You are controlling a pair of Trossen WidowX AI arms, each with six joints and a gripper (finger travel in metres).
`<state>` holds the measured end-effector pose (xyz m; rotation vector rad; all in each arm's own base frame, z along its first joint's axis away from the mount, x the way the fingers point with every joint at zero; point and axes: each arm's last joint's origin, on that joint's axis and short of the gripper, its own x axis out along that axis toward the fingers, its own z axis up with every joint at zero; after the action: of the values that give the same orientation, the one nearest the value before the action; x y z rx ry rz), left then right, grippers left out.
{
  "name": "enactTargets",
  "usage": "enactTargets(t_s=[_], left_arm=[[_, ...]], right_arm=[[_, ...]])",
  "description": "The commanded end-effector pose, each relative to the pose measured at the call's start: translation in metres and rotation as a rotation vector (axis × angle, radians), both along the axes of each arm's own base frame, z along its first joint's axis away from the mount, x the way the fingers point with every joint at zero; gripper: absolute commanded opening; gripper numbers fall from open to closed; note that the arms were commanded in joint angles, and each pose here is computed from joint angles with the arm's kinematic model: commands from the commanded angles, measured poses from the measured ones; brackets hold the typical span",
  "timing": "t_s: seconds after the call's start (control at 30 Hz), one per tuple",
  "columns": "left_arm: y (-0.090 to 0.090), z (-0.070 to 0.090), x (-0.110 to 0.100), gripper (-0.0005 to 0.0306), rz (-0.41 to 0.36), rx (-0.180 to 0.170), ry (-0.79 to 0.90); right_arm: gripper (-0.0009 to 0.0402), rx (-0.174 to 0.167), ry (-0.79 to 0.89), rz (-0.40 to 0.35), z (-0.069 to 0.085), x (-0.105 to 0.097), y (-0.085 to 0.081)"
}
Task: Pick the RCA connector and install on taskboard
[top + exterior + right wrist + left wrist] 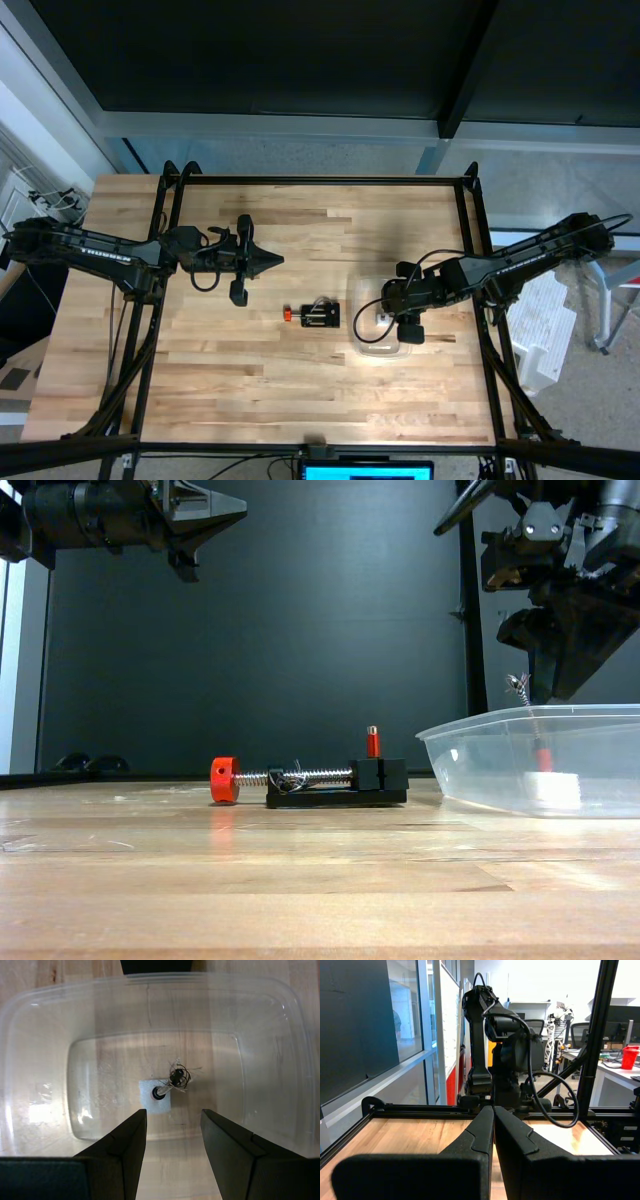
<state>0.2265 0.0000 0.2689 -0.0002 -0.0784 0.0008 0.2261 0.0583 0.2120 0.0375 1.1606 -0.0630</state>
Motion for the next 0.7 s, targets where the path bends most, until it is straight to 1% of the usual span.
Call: enactTargets(t_s=[0.03, 0.33, 0.43, 0.5, 0.7], left_arm=[[0.0, 0.0, 0.0, 0.0, 0.0, 0.0, 0.0], [0.0, 0.0, 0.0, 0.0, 0.0, 0.0, 0.0], [0.0, 0.0, 0.0, 0.0, 0.0, 0.0, 0.0], [0.0, 0.0, 0.0, 0.0, 0.0, 0.0, 0.0], [0.0, 0.0, 0.0, 0.0, 0.0, 0.0, 0.0]], right_arm=[[0.0149, 0.001, 0.007, 0.002, -0.006, 0.003, 0.001], [0.0149, -0.003, 0.035, 0.006, -0.019, 0.013, 0.004], [0.0149, -0.002, 0.041, 0.007, -0.022, 0.016, 0.005], [0.0149, 0.011, 0.044, 0.012, -0.022, 0.017, 0.006], [0.0149, 0.005, 0.068, 0.015, -0.028, 0.024, 0.008]])
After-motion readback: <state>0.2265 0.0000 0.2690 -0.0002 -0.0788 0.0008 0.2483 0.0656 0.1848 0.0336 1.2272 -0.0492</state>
